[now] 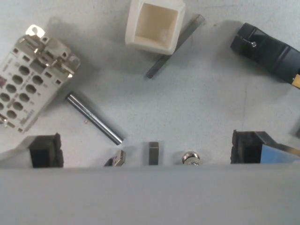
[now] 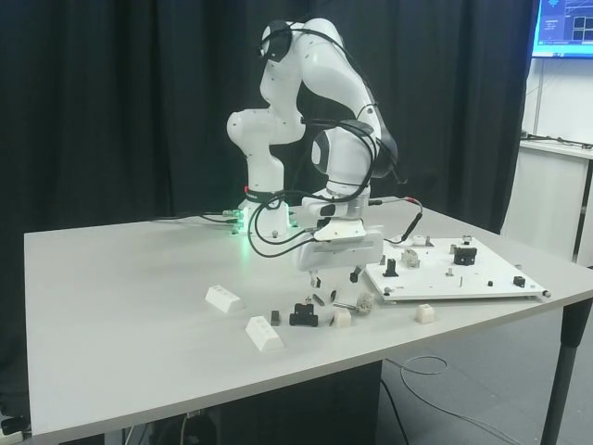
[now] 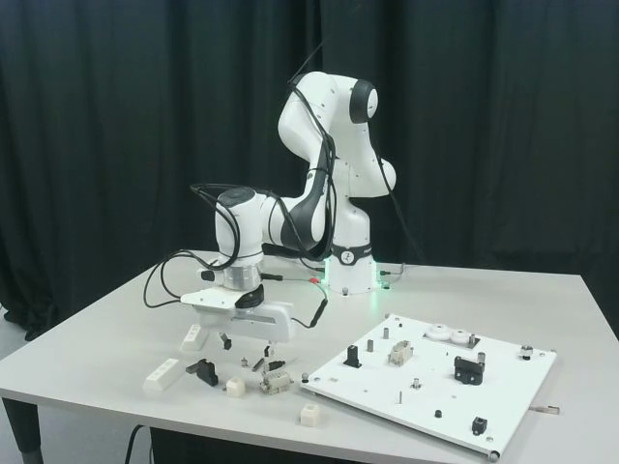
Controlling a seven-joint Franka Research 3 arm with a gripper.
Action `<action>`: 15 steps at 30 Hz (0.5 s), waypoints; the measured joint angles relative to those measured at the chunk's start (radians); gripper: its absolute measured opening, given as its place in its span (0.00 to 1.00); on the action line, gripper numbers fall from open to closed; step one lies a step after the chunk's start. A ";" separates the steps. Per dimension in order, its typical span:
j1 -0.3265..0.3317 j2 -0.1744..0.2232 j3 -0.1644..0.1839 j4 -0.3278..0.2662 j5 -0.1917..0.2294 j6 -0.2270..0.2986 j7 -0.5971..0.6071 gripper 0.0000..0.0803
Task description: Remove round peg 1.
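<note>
Your gripper (image 1: 138, 152) hovers over the peg (image 1: 93, 117) lying loose on the tabletop (image 1: 197, 103). Its fingers (image 1: 46, 151) stand wide open and hold nothing.

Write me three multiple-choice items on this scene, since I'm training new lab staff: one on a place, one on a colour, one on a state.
1. Where does the metal rod lie?
A) on the table
B) on the white board
C) lifted between the fingers

2. What colour is the hollow cube?
A) black
B) white
C) green

3. How is the gripper?
A) shut on the metal rod
B) shut on the hollow cube
C) open, holding nothing

Key:
1 A, it lies flat on the grey surface.
2 B, its walls are white.
3 C, the fingers stand wide apart.
</note>
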 joint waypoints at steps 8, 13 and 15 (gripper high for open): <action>0.000 0.000 0.000 0.002 0.000 -0.002 0.000 1.00; 0.000 0.000 0.000 0.004 0.000 -0.006 0.000 1.00; 0.000 0.000 0.000 0.004 0.000 -0.008 0.000 1.00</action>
